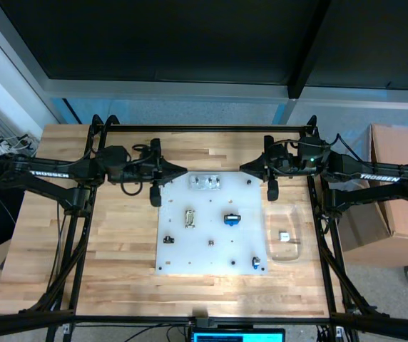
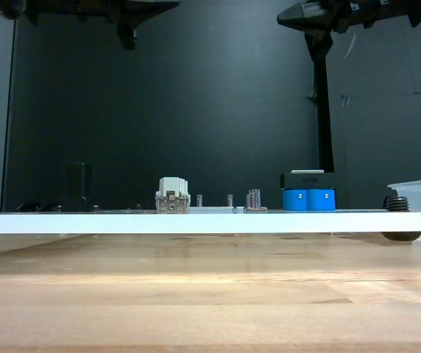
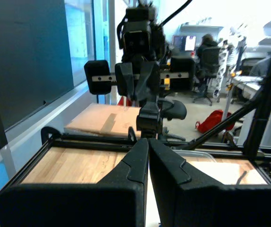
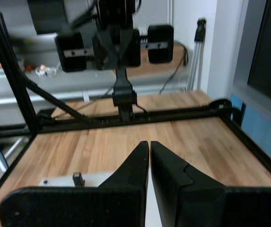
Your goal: Pick the RJ45 connector and install on the taskboard
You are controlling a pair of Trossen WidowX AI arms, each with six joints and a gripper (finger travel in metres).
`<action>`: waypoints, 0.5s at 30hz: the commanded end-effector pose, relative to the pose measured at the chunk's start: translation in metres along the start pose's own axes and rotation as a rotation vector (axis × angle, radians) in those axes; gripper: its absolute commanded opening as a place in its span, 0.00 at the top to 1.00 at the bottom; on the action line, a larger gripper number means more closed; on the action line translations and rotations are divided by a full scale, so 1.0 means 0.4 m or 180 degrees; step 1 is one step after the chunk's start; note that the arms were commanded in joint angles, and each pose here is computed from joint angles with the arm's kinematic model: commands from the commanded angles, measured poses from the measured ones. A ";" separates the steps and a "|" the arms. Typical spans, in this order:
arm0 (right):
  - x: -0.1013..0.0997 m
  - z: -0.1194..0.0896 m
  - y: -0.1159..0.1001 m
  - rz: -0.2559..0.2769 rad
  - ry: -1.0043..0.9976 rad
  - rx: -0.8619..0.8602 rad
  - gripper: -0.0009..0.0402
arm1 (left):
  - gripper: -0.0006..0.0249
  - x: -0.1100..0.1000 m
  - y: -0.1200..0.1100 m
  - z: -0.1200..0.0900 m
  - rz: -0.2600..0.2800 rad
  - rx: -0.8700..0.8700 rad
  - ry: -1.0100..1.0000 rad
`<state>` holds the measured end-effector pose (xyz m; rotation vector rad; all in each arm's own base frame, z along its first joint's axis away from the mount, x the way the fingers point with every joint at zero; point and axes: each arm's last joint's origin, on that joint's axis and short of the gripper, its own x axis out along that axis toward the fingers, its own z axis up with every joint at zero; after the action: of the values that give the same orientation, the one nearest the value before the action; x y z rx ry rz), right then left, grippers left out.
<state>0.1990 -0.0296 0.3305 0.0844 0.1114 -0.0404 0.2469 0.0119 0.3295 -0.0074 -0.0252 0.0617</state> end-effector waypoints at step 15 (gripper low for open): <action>-0.028 -0.097 0.024 0.0130 -0.0421 0.0072 0.98 | 0.98 -0.029 -0.004 -0.094 -0.0179 -0.0196 -0.0106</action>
<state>0.1841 -0.0173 0.2954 0.1067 -0.0039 -0.0116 0.2365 0.0097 0.2915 -0.0681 -0.0585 0.0197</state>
